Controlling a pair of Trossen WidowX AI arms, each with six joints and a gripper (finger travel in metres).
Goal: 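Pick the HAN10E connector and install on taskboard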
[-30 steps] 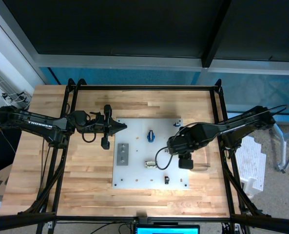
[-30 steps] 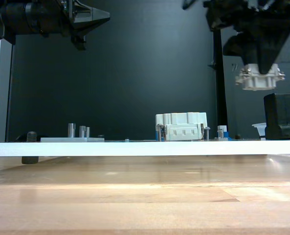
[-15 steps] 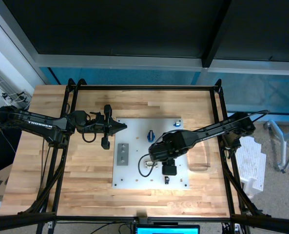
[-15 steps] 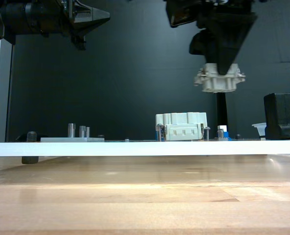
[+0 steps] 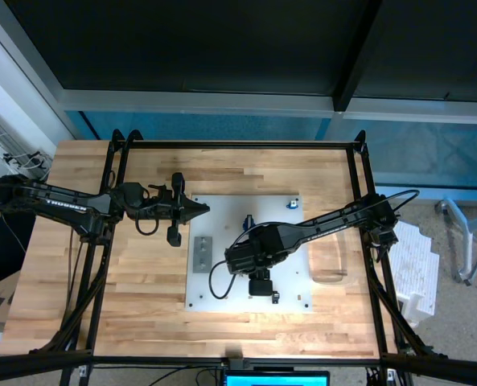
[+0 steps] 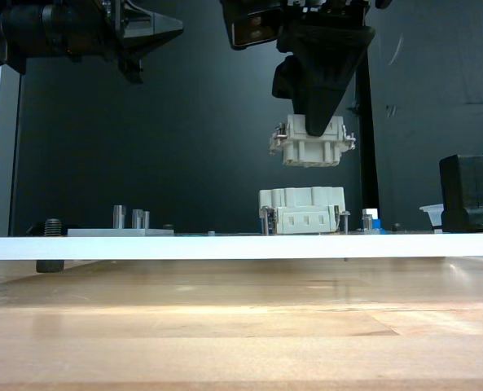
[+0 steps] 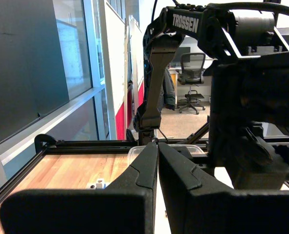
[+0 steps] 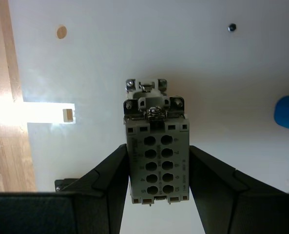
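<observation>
The HAN10E connector [image 6: 310, 151], a pale grey-white block with rows of dark contact holes [image 8: 157, 163], hangs in the air with my right gripper [image 6: 315, 126] shut on it. It sits almost straight above the pale socket [image 6: 302, 210] on the white taskboard [image 5: 222, 289], with a clear gap between them. In the right wrist view the socket [image 8: 145, 87] shows just beyond the connector's end. From above, the right gripper [image 5: 257, 272] covers the board's middle and hides the connector. My left gripper [image 5: 195, 209] is shut and empty, high over the board's left edge [image 6: 158, 32].
On the board are a grey metal block [image 5: 201, 255], a blue part [image 5: 248, 221] and a small black part [image 5: 276, 297]. A tall black piece [image 6: 467, 195] stands at the board's right. A clear tray [image 5: 331, 259] lies right of the board.
The right arm has carried the connector leftward from over the board's right side to above the socket, and a little lower. The left arm has not moved.
</observation>
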